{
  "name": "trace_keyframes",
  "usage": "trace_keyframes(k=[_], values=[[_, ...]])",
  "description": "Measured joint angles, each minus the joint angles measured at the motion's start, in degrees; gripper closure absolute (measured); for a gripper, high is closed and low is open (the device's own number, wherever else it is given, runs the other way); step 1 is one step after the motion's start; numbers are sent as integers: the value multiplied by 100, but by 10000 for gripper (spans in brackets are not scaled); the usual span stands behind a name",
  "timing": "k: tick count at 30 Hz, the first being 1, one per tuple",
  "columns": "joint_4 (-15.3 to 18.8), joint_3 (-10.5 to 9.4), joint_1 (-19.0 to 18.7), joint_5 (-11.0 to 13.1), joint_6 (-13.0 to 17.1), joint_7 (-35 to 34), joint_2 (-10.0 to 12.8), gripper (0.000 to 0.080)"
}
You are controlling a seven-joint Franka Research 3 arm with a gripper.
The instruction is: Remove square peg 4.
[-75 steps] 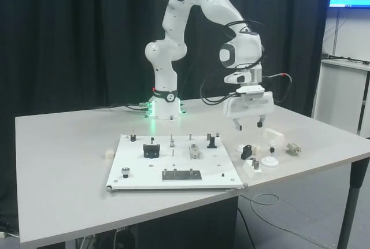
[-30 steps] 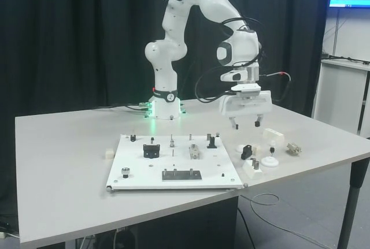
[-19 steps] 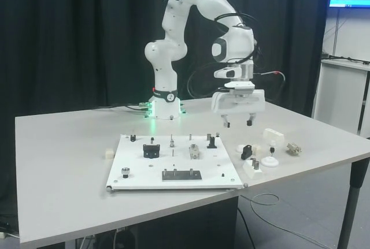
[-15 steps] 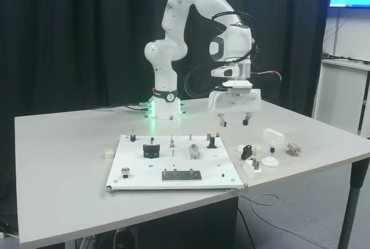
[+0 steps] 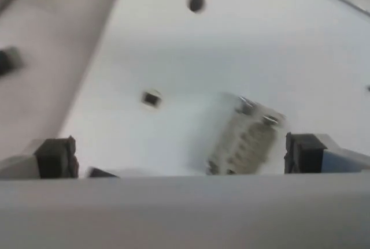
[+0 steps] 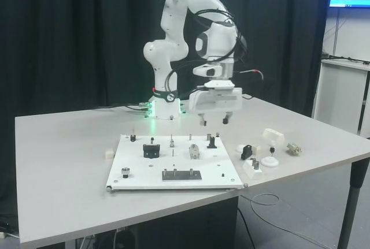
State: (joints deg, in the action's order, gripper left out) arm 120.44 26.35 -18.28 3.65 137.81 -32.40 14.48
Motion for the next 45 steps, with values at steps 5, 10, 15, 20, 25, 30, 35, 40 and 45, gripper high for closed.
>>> trace_keyframes(k=[5,10,15,20,25,30,35,40,45], values=[[4,42,189,0,-126,234,-1,3],[29,53,360,1,-198,454,0,3],[87,55,519,8,-212,820,2,3],[146,55,656,18,-210,1096,13,3],[218,56,764,32,-161,1243,14,3],[279,56,843,51,-83,1371,14,3],[305,56,893,87,-53,1426,14,3],[344,56,918,125,12,1496,14,3],[374,56,928,187,23,1519,13,3]])
